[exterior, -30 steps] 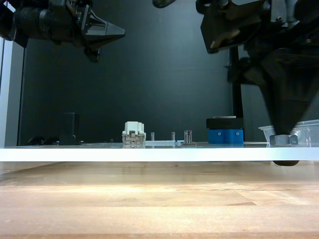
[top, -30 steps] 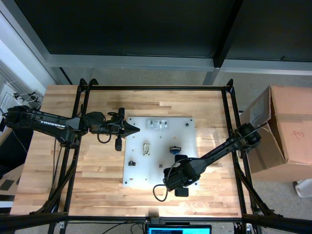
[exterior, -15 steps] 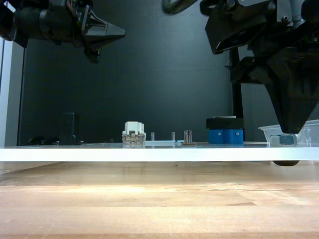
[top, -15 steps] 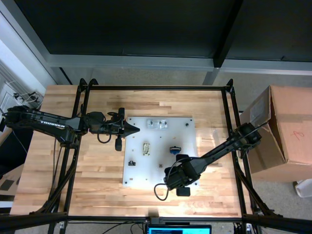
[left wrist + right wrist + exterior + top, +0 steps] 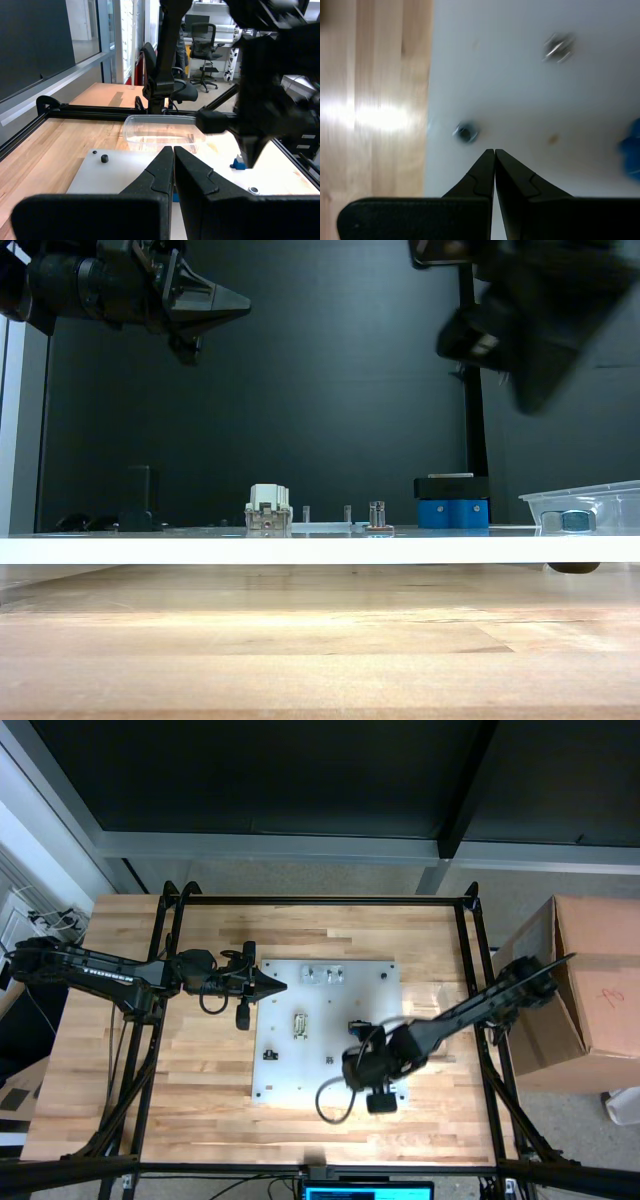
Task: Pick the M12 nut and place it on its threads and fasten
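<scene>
1. Wooden desk (image 5: 200,1070) inside a black frame, with a dark wall behind it. A white board (image 5: 290,1075) lies at the centre of the high view.
2. Left tool (image 5: 243,305): upper left of the low view, high over the board's left edge and pointing right. Its fingers are pressed together and grip nothing.
3. Right tool (image 5: 494,151): upper right of the low view, blurred, raised over the board's near right part. Its fingers are pressed together and grip nothing.
4. Nut (image 5: 466,133): free of both tools, on its stud close to the board's edge. It sits down at board level, at the lower right of the low view.
5. Clear tray (image 5: 590,502): stands behind the nut in the low view.
</scene>
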`<state>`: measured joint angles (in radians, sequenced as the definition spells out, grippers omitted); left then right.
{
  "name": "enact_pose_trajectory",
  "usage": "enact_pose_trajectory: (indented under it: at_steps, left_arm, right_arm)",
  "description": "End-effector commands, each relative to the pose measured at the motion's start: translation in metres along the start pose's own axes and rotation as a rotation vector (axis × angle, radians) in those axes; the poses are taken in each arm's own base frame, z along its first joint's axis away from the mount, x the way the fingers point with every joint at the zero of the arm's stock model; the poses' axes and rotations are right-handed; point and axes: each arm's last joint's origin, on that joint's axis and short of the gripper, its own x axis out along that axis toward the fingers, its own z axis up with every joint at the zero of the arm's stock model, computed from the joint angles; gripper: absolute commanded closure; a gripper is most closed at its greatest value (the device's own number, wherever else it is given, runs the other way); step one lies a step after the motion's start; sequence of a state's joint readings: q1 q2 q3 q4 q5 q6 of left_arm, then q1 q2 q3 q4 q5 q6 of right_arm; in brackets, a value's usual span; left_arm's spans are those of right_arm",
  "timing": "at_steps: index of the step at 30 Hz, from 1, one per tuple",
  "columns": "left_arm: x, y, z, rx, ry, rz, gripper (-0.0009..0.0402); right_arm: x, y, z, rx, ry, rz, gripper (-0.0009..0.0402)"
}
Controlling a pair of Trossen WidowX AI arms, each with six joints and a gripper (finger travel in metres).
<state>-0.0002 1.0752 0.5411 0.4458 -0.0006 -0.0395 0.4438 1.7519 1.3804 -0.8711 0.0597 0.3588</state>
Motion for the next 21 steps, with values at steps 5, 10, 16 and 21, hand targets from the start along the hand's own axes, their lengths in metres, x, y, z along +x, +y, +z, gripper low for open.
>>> enact_pose_trajectory:
  at_steps: [5, 10, 16, 21]
  left_arm:
    - [0.0, 0.0, 0.0, 0.0, -0.001, 0.0, 0.0393]
    - [0.0, 0.0, 0.0, 0.0, 0.0, 0.0, 0.0393]
    - [0.0, 0.0, 0.0, 0.0, 0.0, 0.0, 0.0393]
    - [0.0, 0.0, 0.0, 0.0, -0.001, 0.0, 0.0393]
  right_arm:
    - [-0.038, -0.049, -0.009, -0.005, -0.237, 0.011, 0.0393]
    - [-0.061, -0.087, -0.015, 0.006, -0.484, -0.02, 0.0394]
    - [-0.08, -0.12, -0.027, -0.017, -0.759, -0.042, 0.0394]
    - [-0.089, -0.144, -0.039, -0.006, -0.97, -0.01, 0.0394]
